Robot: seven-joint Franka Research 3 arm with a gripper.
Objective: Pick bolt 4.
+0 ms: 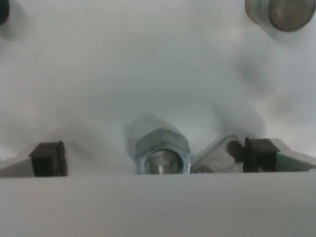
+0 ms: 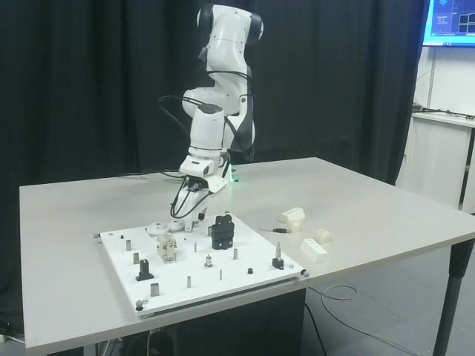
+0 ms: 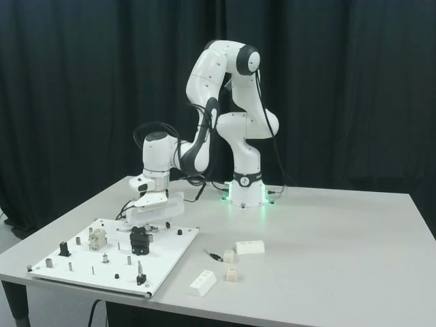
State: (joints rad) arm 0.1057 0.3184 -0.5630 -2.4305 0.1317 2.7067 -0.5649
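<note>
In the wrist view a grey hex-headed bolt [image 1: 162, 155] stands upright on the white board [image 1: 148, 74], seen end-on with its hollow top showing. My gripper [image 1: 153, 158] is open, with one black fingertip [image 1: 48, 159] well off one side of the bolt and the other by its opposite side. Neither pad touches the bolt. From the room views the gripper [image 2: 189, 215] [image 3: 146, 221] hangs low over the far edge of the white board [image 2: 223, 285] [image 3: 163, 262], and the bolt is hidden behind it.
A grey angled metal piece [image 1: 217, 155] sits close beside one fingertip. A round grey part [image 1: 284, 12] lies farther off. A black block [image 2: 223, 231] [image 3: 139, 240] and several small pegs stand on the board. White blocks [image 2: 314, 250] [image 3: 249, 247] lie on the grey table.
</note>
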